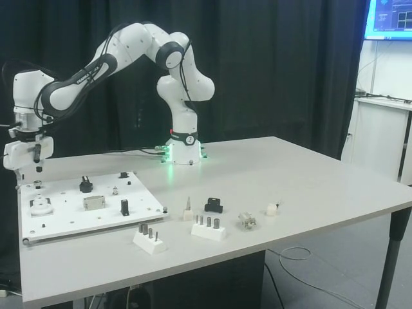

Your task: Pick Ethernet.

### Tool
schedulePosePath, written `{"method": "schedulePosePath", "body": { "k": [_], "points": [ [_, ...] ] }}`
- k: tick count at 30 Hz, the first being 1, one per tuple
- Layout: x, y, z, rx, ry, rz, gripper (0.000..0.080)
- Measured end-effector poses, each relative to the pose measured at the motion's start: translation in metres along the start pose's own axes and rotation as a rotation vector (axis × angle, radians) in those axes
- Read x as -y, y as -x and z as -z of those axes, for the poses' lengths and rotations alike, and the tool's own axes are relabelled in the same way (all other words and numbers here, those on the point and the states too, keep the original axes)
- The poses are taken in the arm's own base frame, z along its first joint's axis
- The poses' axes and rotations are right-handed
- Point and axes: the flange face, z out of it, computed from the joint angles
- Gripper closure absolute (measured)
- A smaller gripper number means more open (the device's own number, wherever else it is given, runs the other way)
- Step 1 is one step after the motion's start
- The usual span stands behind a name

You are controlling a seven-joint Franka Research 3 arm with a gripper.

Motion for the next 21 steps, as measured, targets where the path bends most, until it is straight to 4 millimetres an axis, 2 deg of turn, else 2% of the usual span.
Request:
{"method": "schedulePosePath", "body": {
  "k": [21],
  "points": [
    [0.006,0.001,0.012,-0.02,-0.018,0.024,0.0003]
  ]
}}
